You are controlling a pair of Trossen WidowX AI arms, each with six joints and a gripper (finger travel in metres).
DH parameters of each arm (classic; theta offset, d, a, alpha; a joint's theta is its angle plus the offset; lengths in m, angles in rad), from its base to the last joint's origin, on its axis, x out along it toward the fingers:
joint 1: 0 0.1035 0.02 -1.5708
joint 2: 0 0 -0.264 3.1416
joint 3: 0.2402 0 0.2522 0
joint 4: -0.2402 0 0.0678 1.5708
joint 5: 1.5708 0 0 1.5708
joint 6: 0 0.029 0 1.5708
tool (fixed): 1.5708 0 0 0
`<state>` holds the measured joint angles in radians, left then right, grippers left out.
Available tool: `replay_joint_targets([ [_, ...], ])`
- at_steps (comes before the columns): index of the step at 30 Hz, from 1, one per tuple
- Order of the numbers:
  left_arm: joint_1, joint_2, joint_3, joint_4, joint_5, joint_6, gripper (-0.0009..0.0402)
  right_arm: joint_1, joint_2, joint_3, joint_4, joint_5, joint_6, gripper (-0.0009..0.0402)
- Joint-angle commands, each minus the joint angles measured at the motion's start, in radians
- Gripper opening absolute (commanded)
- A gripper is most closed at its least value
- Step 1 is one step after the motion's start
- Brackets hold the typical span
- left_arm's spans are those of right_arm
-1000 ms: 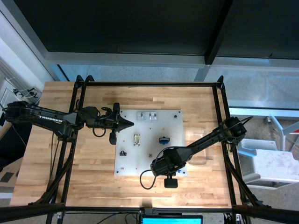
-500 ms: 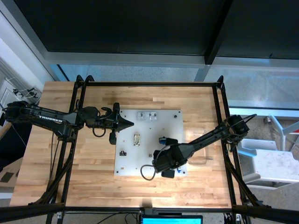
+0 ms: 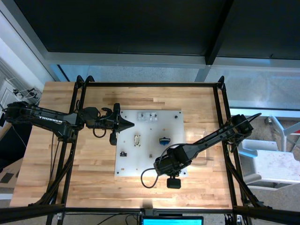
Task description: Unfasten the M12 fastener and place in the container
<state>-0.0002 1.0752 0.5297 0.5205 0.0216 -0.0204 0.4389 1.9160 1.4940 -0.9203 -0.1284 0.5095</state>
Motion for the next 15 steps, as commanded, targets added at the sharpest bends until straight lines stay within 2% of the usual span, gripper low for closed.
replay_joint_targets([
  [1,0.000,0.000,0.000,0.001,0.000,0.000,0.0000,0.002,0.020,-0.003,0.019,0.008,-0.018,0.0000],
  [11,0.000,0.000,0.000,0.000,0.000,0.000,0.0000,0.002,0.078,-0.014,0.083,0.010,-0.020,0.0000],
  [13,0.000,0.000,0.000,0.001,0.000,0.000,0.0000,0.002,0.077,-0.014,0.081,0.030,-0.020,0.0000],
  [15,0.000,0.000,0.000,0.001,0.000,0.000,0.0000,0.001,0.077,-0.014,0.076,0.035,-0.020,0.0000],
])
